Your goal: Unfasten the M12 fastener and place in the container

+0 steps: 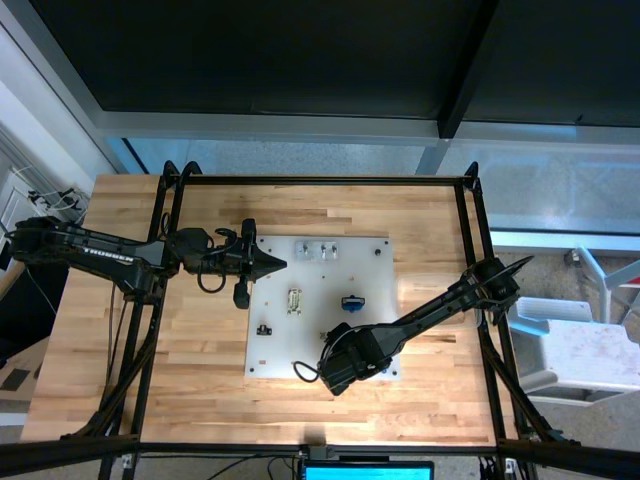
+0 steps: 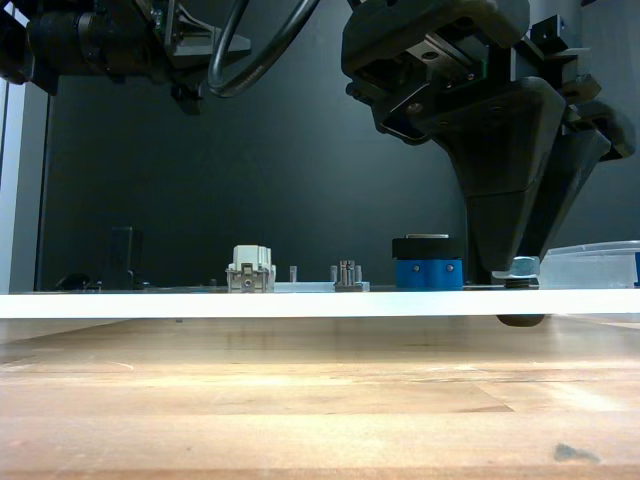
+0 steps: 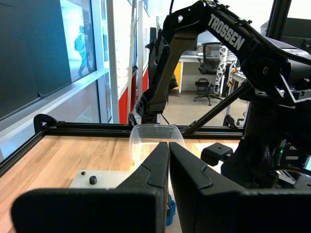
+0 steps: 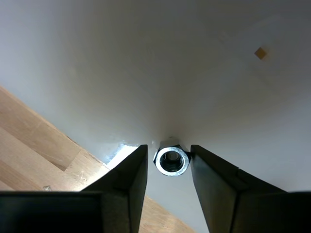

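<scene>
The right gripper [image 4: 169, 146] is lowered at the near right edge of the white board [image 1: 300, 340]. Its fingers [image 4: 129, 182] are slightly spread around the silver nut [image 4: 171, 161]: one finger appears to touch it, and a thin gap is left at the other. In the low view the nut is seen on its stud [image 2: 516, 283], black ribs showing beneath it. The clear container [image 2: 600, 262] is seen just beyond the stud, toward the board's right edge. The left gripper [image 1: 272, 264] is held over the board's far left edge, its fingers pressed together.
</scene>
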